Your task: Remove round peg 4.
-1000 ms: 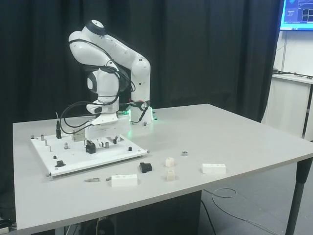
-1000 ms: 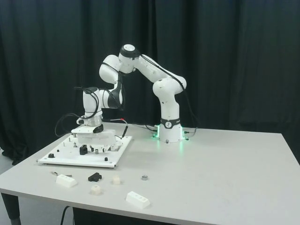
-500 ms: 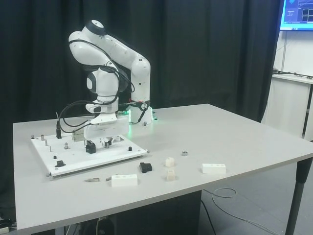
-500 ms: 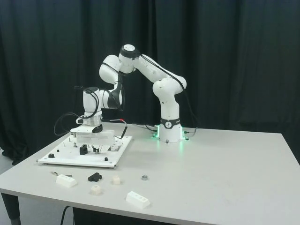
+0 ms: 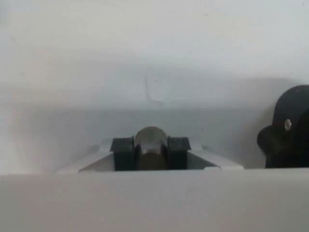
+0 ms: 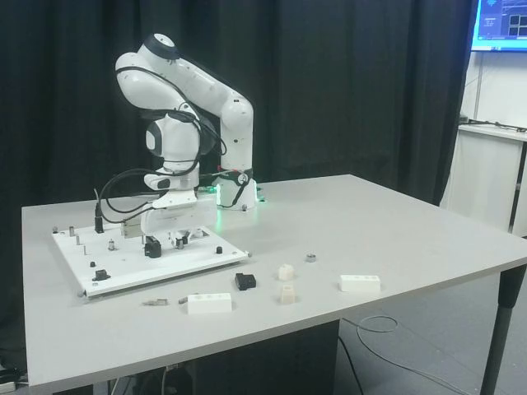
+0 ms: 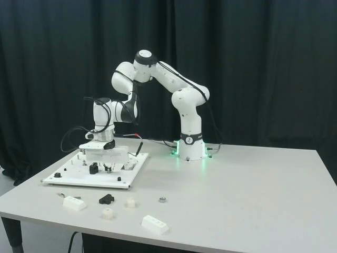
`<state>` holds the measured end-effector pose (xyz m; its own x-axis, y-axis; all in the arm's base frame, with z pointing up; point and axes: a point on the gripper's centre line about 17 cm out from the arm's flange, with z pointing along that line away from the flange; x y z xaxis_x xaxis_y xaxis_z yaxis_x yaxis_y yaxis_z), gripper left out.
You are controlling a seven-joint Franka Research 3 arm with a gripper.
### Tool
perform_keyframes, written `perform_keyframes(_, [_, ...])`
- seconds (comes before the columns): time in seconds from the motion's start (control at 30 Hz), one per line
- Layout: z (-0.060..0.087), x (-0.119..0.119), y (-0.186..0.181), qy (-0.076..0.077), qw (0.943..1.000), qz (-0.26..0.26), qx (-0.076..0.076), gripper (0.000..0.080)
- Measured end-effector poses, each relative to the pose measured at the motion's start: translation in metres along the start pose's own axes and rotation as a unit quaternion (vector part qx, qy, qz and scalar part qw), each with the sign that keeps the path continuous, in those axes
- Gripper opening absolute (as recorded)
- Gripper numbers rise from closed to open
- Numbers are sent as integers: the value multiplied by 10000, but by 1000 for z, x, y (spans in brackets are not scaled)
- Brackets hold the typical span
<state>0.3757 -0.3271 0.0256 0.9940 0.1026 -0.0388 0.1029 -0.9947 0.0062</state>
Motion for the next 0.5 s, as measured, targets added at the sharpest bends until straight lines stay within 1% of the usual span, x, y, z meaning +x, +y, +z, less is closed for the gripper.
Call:
perform_keyframes(0.23, [-7, -1, 0, -10, 10000, -35, -73, 144])
perform_keyframes(0.4, [-21, -2, 0, -40, 9998, -89, -183, 143])
perform_keyframes(0.5, [-31, -6, 1, -95, 9996, -94, -246, 143])
